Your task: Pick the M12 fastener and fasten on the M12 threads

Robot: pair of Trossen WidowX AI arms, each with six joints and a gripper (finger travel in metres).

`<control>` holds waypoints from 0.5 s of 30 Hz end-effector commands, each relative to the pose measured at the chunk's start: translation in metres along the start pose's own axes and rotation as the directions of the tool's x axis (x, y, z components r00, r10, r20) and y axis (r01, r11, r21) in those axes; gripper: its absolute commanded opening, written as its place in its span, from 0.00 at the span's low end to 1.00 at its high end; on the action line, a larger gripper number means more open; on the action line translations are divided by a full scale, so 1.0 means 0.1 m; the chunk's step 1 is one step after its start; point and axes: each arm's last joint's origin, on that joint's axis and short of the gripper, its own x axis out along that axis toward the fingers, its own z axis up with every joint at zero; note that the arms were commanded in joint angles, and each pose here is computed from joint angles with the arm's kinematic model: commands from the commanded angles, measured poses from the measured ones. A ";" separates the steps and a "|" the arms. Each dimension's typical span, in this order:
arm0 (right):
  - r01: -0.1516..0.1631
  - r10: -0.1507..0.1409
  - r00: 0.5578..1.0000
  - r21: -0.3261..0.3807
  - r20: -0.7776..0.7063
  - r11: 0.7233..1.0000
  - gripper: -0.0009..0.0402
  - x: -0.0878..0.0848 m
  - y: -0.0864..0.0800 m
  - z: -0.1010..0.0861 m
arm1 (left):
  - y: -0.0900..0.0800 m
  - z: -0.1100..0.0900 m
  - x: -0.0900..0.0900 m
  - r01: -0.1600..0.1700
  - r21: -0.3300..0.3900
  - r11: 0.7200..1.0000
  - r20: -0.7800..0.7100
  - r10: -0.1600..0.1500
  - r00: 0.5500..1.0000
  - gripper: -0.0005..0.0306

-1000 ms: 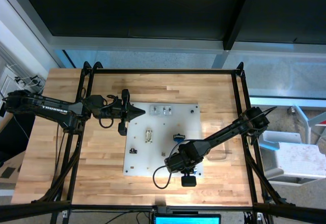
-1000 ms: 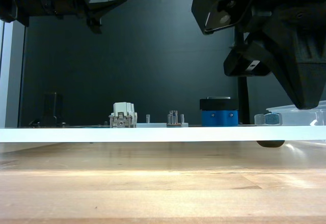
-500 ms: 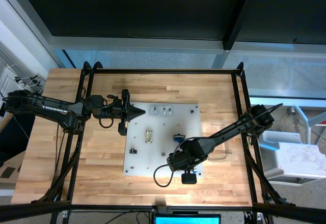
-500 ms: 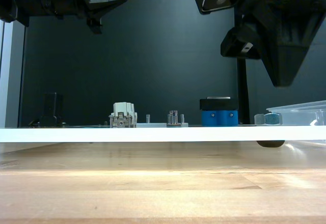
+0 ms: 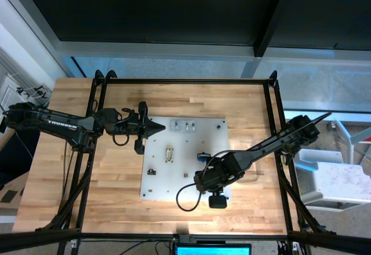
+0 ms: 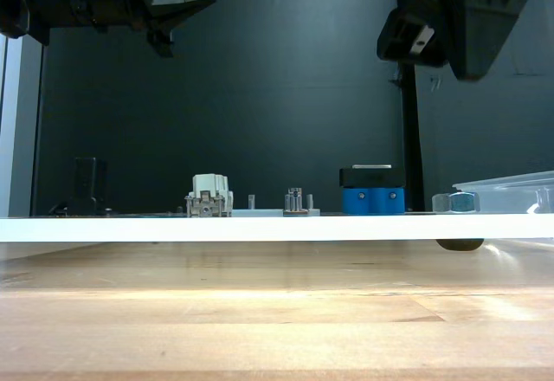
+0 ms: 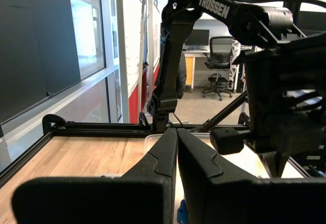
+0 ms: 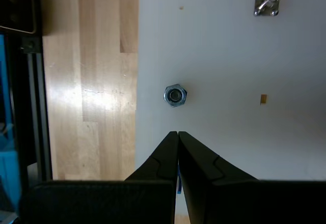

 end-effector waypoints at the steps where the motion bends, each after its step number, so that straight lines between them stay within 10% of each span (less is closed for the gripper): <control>1: -0.006 0.006 1.000 0.001 0.012 1.000 0.02 -0.05 0.00 -0.01 | 0.00 0.00 0.00 0.000 0.000 1.000 0.000 0.000 1.000 0.02; 15: -0.008 0.008 1.000 -0.005 0.014 1.000 0.02 -0.06 0.01 -0.01 | 0.00 0.00 0.00 0.000 0.000 1.000 0.000 0.000 1.000 0.02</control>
